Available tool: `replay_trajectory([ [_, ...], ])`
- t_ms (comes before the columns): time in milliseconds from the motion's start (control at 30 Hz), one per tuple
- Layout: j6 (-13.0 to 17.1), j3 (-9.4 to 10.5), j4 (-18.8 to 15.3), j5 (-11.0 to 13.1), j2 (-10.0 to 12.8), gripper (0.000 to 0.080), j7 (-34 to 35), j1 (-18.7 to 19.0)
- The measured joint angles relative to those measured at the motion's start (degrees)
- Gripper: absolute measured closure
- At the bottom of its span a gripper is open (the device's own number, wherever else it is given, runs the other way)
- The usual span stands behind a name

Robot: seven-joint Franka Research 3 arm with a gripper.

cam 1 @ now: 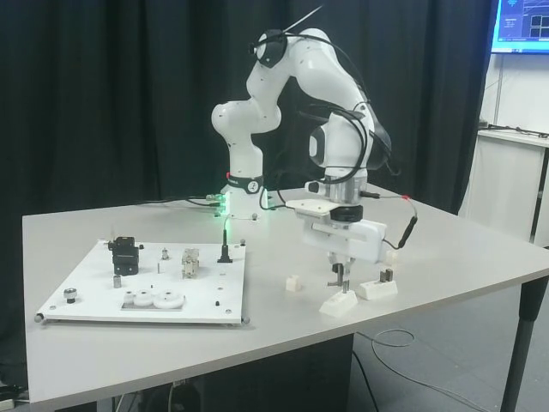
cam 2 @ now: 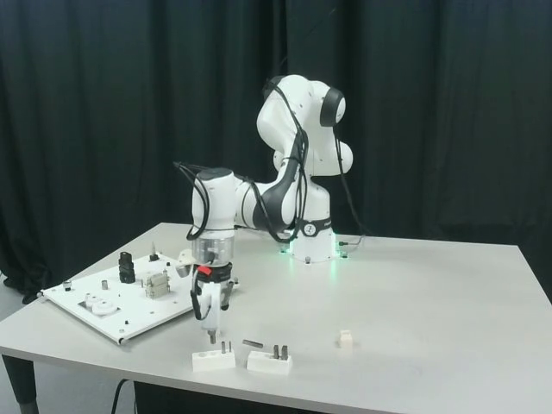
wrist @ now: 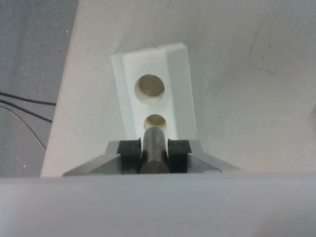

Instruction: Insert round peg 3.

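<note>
While the jaws of the gripper [wrist: 154, 154] clamp the round peg [wrist: 154, 148] upright at lower centre of the wrist view, its tip hangs above the white block [wrist: 154, 89], near the smaller hole [wrist: 155, 120]; insertion seemingly remains.

My gripper [cam 2: 210, 332] hangs just above a small holder block [cam 2: 212, 360] near the table's [cam 2: 414, 293] front edge, with the peg [wrist: 154, 148] between my fingers over the block's holes. A second block [cam 2: 269, 362] lies just beside it, a small cube [cam 2: 345, 340] further along, and the assembly board [cam 2: 112, 302] well apart toward the table's other end.
</note>
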Motion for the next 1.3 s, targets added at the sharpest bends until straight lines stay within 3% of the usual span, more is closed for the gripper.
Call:
replay_trajectory([
  [833, -1.5, -0.22, 0.0, -1.5, -1.3, 0.0699, 0.0, 0.0],
  [1167, -1.5, -0.35, 0.0, -3.6, -1.4, 0.0699, 0.0, -0.1],
  [1300, -1.5, -0.51, 0.0, -5.7, -1.6, 0.0699, -0.2, -0.4],
])
